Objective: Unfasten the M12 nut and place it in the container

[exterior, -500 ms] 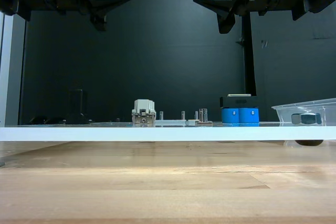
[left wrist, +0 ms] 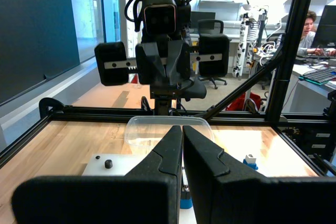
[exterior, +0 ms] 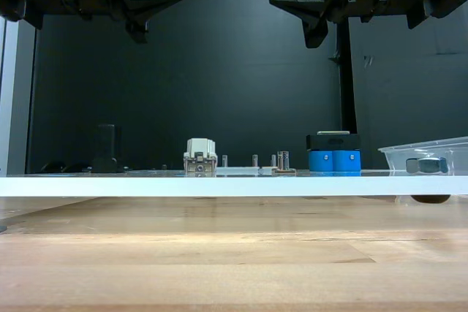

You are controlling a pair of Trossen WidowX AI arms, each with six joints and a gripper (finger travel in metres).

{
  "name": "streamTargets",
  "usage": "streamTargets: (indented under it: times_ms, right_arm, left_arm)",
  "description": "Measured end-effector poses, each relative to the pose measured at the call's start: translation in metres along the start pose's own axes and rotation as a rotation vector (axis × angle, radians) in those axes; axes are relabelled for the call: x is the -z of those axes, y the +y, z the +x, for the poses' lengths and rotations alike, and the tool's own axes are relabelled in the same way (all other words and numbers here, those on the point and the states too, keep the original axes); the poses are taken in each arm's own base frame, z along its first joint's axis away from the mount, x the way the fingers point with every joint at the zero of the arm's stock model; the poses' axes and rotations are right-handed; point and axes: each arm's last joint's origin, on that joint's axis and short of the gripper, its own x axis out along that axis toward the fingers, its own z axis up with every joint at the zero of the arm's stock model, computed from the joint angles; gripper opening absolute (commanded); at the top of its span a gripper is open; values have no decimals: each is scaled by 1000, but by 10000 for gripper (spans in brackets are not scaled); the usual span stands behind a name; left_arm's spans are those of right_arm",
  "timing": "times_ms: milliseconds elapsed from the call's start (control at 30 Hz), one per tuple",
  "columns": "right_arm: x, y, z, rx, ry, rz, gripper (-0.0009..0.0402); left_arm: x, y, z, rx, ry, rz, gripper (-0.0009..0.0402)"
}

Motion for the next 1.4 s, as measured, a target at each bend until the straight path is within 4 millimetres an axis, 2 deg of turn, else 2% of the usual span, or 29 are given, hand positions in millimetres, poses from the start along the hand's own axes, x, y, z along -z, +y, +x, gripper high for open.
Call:
streamTargets:
  times_ms: [133, 300, 600, 1067, 1267, 1400]
  right_arm:
    - [3, 10, 3, -22, 170, 8, 0]
    - [5, 35, 3, -73, 359, 4, 0]
    - [-3, 76, -9, 12, 562, 94, 0]
    - [-1, 97, -28, 135, 749, 376, 0]
    - [3, 107, -32, 162, 823, 415, 0]
    - [-1, 121, -23, 177, 899, 378, 0]
  left_arm:
    - [0, 0, 0, 0, 0, 0, 0]
    - [0, 0, 0, 0, 0, 0, 0]
    - [0, 0, 0, 0, 0, 0, 0]
    - [0, 0, 0, 0, 0, 0, 0]
    - [0, 0, 0, 0, 0, 0, 0]
    - [0, 0, 0, 0, 0, 0, 0]
